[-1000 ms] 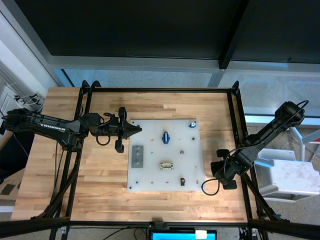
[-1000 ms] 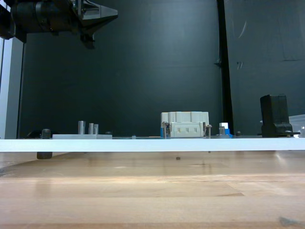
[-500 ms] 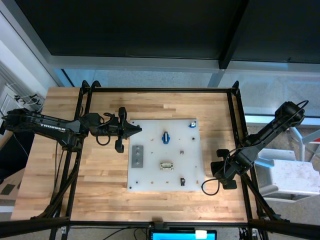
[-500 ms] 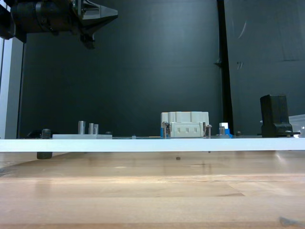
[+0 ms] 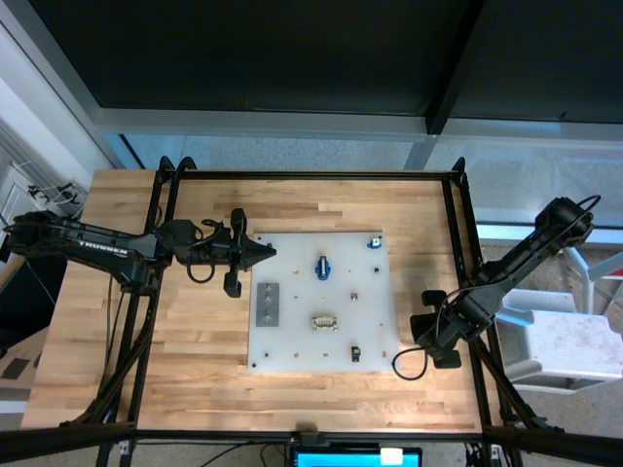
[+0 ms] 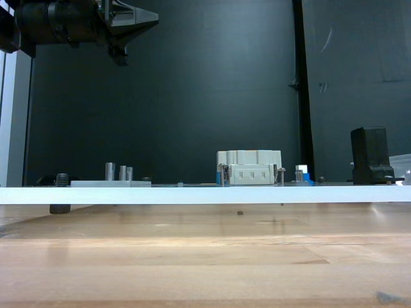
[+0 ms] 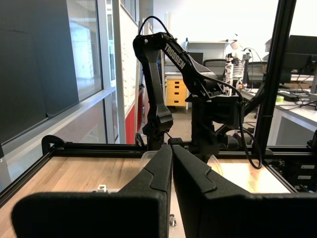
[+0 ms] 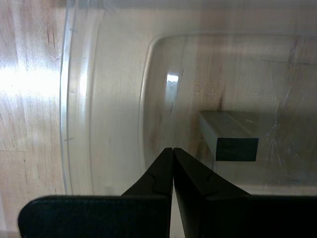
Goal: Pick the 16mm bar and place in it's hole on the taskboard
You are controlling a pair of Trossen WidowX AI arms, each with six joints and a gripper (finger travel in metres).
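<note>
The left gripper's fingers are pressed together. It hovers high over the taskboard's left edge, left of centre in the high view. The right gripper's fingers are pressed together too, above a clear plastic tray holding a grey block, at centre right by the counter's edge. The 16mm bar, thickest of three, stands upright in the grey holder, lower left in the low view.
</note>
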